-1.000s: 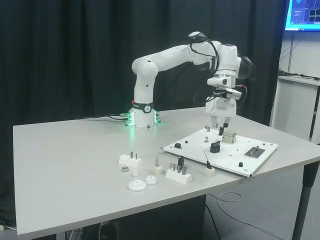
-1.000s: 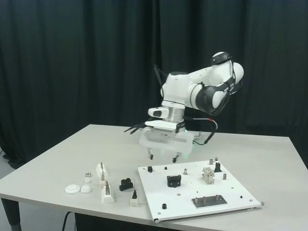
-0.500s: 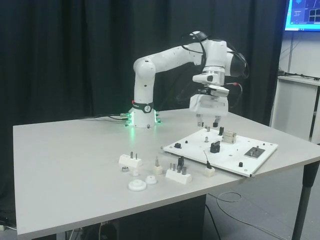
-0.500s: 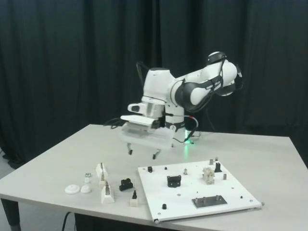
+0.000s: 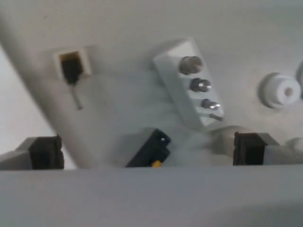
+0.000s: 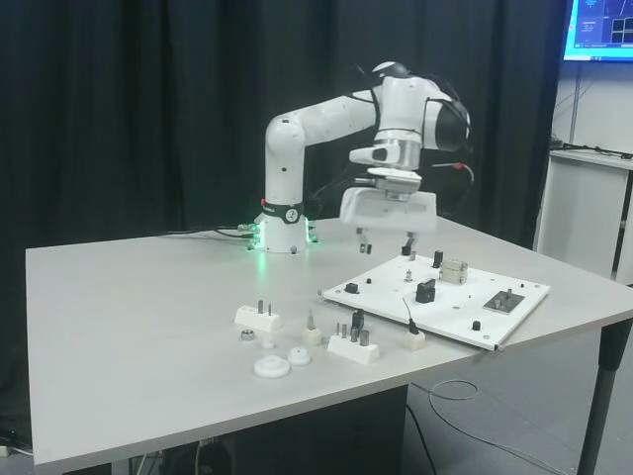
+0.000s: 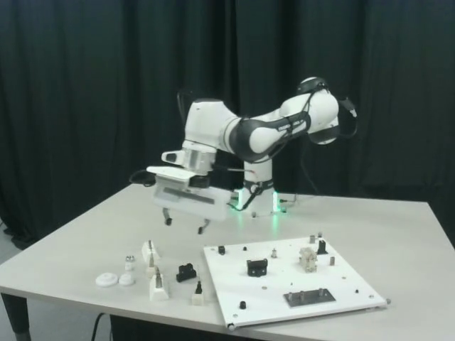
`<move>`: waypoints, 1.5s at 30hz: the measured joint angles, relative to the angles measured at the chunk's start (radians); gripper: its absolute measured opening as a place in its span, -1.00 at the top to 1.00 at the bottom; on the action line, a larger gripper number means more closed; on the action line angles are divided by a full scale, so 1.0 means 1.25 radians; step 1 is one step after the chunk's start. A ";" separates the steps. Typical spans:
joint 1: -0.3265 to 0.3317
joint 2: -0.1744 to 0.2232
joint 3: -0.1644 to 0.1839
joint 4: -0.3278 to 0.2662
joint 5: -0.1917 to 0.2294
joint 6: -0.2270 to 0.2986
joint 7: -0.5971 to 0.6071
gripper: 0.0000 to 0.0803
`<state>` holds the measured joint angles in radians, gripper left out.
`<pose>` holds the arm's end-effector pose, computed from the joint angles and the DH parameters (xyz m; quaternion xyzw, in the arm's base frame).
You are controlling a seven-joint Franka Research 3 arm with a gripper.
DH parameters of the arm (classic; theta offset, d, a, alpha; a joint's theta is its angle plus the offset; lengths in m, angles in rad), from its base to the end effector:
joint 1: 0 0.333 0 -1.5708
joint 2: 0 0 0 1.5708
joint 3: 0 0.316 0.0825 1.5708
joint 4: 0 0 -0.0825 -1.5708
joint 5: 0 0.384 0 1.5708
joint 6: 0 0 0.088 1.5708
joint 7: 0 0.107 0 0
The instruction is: Pick Ethernet.
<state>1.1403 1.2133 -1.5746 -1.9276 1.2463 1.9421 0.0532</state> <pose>0.6104 -0.0536 0.3437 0.9090 -0.3973 0.1201 0.0379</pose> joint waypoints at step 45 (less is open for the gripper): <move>-0.185 0.061 0.057 -0.043 0.130 -0.082 0.447 -0.99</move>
<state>0.9092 1.2900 -1.5035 -1.9814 1.4091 1.8399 0.6121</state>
